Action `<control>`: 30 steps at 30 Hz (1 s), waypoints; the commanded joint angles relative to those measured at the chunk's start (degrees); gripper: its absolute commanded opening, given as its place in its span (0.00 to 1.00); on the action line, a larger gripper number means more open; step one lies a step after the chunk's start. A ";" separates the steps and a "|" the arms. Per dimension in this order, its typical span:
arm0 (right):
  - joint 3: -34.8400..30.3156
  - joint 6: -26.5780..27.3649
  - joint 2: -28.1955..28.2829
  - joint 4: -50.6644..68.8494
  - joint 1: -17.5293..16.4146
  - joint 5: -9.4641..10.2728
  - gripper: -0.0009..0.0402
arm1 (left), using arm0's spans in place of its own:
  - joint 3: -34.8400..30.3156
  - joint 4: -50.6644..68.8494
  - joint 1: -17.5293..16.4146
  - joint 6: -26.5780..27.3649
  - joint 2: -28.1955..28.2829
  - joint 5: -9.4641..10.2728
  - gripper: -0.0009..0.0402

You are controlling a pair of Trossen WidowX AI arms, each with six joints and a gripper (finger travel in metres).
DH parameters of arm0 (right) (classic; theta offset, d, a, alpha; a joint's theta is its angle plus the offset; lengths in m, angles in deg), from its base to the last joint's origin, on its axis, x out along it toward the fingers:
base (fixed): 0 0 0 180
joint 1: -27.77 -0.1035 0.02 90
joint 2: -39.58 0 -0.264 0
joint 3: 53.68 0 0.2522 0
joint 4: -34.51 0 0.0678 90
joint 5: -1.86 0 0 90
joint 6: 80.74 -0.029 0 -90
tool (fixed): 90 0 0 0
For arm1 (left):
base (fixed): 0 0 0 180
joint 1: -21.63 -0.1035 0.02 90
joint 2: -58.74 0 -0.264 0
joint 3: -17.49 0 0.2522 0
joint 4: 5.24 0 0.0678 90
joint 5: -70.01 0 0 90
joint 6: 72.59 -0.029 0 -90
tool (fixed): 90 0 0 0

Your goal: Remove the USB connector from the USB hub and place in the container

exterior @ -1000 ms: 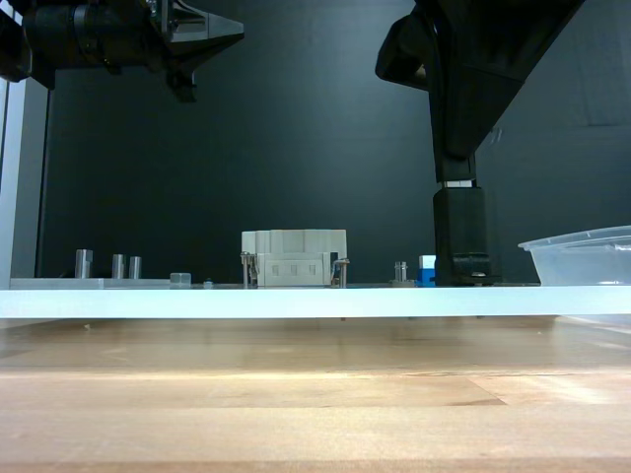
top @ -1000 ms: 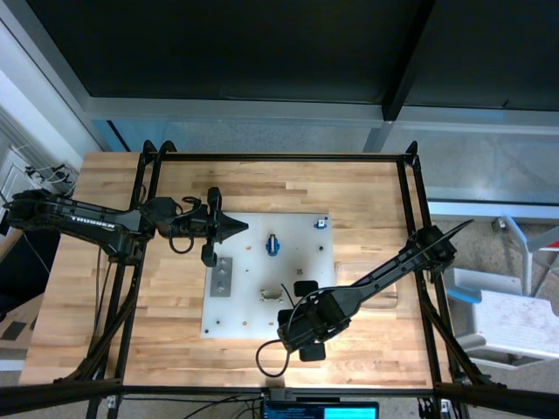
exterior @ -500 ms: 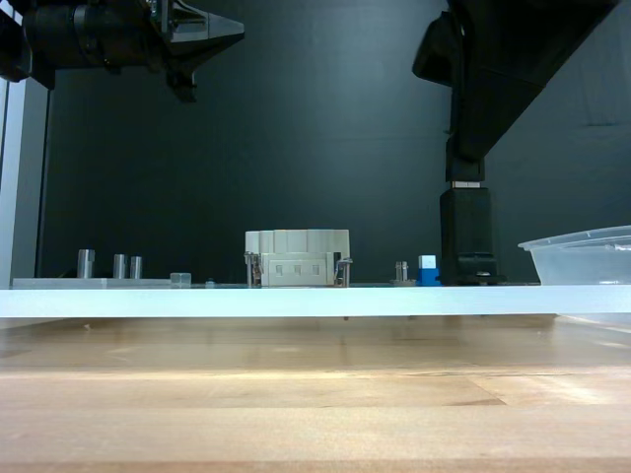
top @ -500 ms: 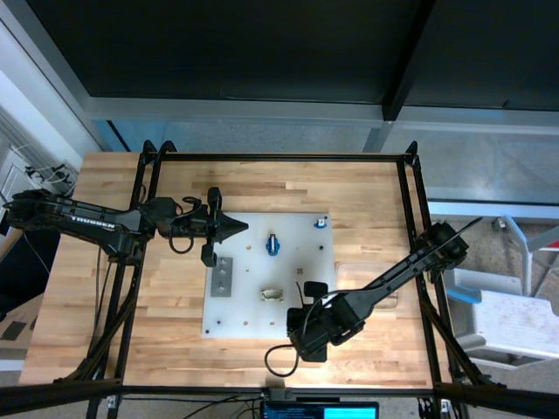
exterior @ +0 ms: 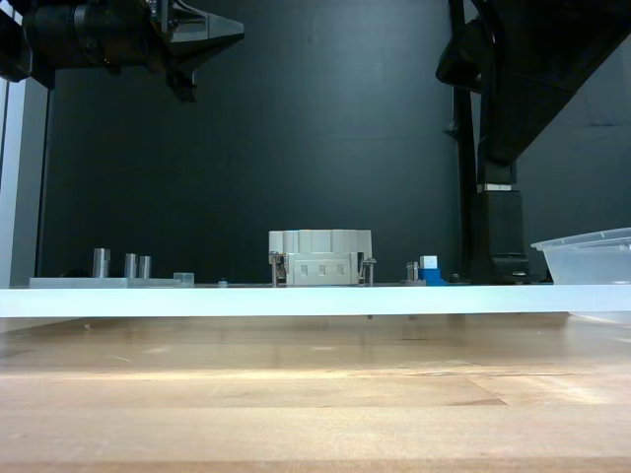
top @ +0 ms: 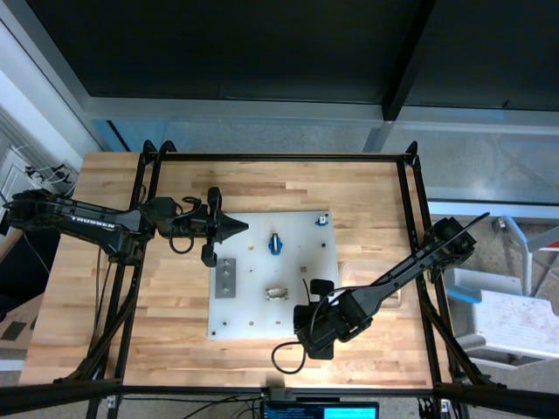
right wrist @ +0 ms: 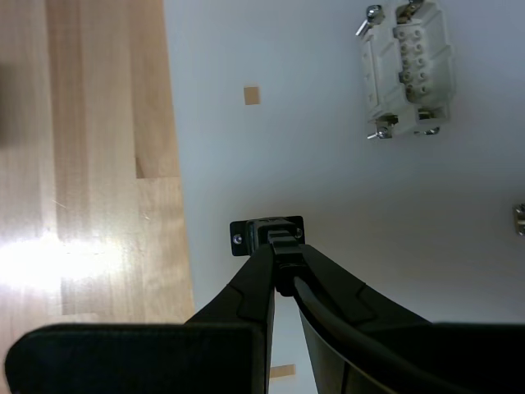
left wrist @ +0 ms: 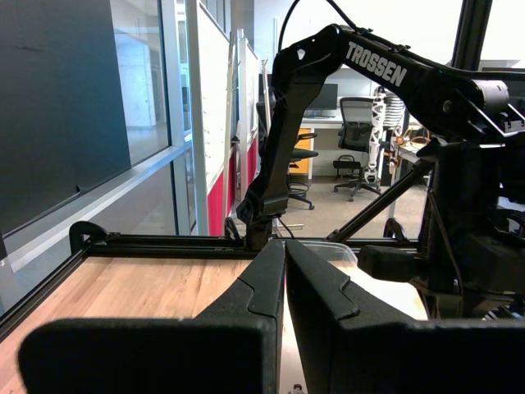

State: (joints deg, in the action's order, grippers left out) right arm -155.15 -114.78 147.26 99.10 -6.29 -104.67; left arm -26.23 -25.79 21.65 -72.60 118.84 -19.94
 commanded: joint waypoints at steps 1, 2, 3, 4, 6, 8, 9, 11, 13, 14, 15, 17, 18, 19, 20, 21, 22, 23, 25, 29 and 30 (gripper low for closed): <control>-2.01 2.16 1.68 -0.37 0.46 1.70 0.02 | 0.00 -0.02 0.00 0.00 0.00 -0.02 0.02; -2.56 2.80 2.12 -0.13 0.68 1.81 0.02 | 0.00 0.00 0.00 0.00 0.02 -0.02 0.02; -3.17 3.32 2.54 0.24 0.72 2.58 0.02 | 0.00 0.04 0.00 0.00 0.02 -0.02 0.02; -3.78 4.02 2.84 0.81 0.87 2.80 0.02 | 0.00 0.13 -0.02 0.00 0.02 -0.02 0.02; -5.42 5.07 3.89 3.04 1.20 3.23 0.02 | 0.00 0.11 0.00 0.00 0.00 -0.02 0.02; -7.58 6.60 5.03 6.14 1.33 3.19 0.02 | 0.00 0.15 0.00 0.00 0.00 -0.02 0.02; -8.52 7.30 5.51 7.26 1.38 3.23 0.02 | 0.00 0.17 0.00 0.00 0.02 -0.02 0.02; -9.94 8.33 6.16 8.48 1.46 3.30 0.02 | 0.00 0.22 -0.02 0.00 0.02 -0.02 0.02; -11.26 9.20 6.47 9.97 1.46 3.72 0.02 | 0.00 0.22 0.00 0.00 0.02 -0.02 0.02; -11.69 9.60 6.75 10.25 1.55 4.20 0.02 | 0.00 0.28 -0.02 0.00 0.02 -0.02 0.02; -12.04 9.81 6.99 10.47 1.68 4.22 0.02 | 0.00 0.39 0.00 0.00 0.02 -0.02 0.02; -12.26 10.45 7.13 10.67 1.70 4.55 0.02 | 0.00 0.63 0.00 0.00 0.02 -0.02 0.02; -12.22 10.54 7.13 10.69 1.70 4.55 0.02 | 0.00 0.87 -0.02 0.00 0.02 -0.02 0.02; -12.22 10.54 7.13 10.69 1.70 4.55 0.02 | 0.00 1.14 0.00 0.00 0.02 -0.02 0.02; -12.22 10.54 7.13 10.64 1.70 4.39 0.02 | 0.00 1.31 0.00 0.00 0.02 -0.02 0.02; -12.22 10.40 7.13 10.54 1.68 4.00 0.02 | 0.00 1.42 0.00 0.00 0.02 -0.02 0.02; -12.22 10.25 7.08 10.32 1.70 4.00 0.02 | 0.00 1.42 -0.02 0.00 0.02 -0.02 0.02; -12.20 9.84 7.02 10.08 1.68 4.00 0.02 | 0.00 1.42 0.00 0.00 0.02 -0.02 0.02; -12.17 8.83 6.71 9.79 1.66 3.76 0.02 | 0.00 1.44 0.00 0.00 0.02 -0.02 0.02; -11.19 7.34 5.51 8.63 1.09 2.56 0.02 | 0.00 1.44 0.00 0.00 0.02 0.00 0.02; -10.84 6.99 5.20 8.31 0.98 2.56 0.02 | 0.00 1.44 0.00 0.00 0.02 -0.02 0.02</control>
State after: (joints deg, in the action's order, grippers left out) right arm -166.42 -107.15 153.24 108.06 -5.11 -101.98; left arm -26.20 -24.28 21.65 -72.60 118.84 -19.94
